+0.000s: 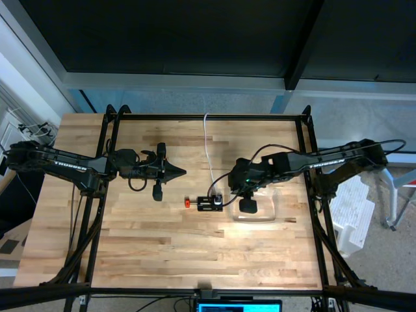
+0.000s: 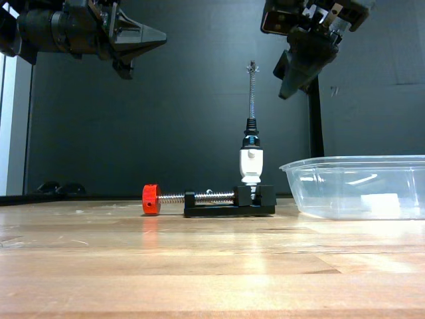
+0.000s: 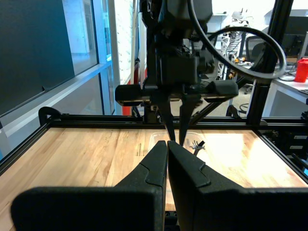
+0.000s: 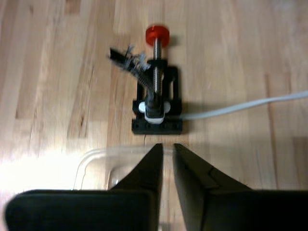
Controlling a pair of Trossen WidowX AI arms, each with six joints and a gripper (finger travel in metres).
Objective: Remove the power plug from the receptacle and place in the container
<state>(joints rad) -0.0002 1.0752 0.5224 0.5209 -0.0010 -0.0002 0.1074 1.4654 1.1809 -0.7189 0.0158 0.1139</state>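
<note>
Recorded wooden table (image 1: pixel 162 247) carrying a black clamp (image 2: pixel 229 201) with red knob (image 2: pixel 151 199), taken here as the reference. Found left gripper (image 3: pixel 167 143) raised high and well away from the clamp on the knob side, fingers pressed together and empty. Found right gripper (image 4: pixel 166 145) raised above and just beyond the clamp's opposite end, fingers all but together with a thin slit, pinching nothing. Located the container (image 2: pixel 352 189) on the table just beside the clamp, away from the knob, beneath the right gripper. Noted the receptacle (image 2: pixel 250 163) upright in the clamp, white cord (image 4: pixel 240 106) trailing off sideways. Confirmed the power plug (image 2: pixel 250 138) seated on top of the receptacle, directly above the clamp, lower than the right gripper and clearly apart from it, untouched.
</note>
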